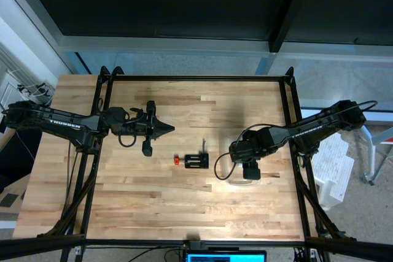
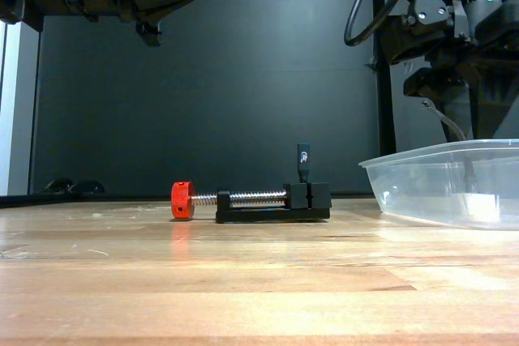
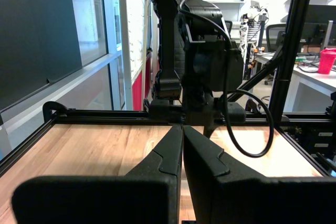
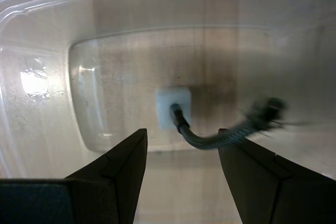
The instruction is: Pick the USB-C connector and install on taskboard
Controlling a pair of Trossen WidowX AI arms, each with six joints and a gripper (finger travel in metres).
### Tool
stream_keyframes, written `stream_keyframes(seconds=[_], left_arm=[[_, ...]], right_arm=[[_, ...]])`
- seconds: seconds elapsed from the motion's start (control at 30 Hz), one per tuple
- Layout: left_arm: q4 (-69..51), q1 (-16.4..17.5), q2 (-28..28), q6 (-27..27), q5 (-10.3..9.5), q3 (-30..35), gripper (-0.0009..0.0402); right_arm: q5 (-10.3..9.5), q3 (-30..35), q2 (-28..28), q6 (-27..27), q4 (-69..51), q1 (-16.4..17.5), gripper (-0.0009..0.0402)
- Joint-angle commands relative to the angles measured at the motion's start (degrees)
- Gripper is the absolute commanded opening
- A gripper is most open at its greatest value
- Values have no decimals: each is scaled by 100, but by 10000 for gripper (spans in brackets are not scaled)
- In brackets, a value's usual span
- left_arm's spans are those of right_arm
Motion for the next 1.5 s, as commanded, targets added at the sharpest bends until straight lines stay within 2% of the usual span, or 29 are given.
stream_keyframes(seconds=[0.03,0.5,1.5], left_arm=[[0,0,2,2,2,0,0],[2,0,0,2,2,0,0],[0,0,2,2,2,0,0]], right_arm=[[4,-101,4,4,136,22,185],[-2,-426,210,-9,715,31,181],[2,-501,275,28,833,20,69]])
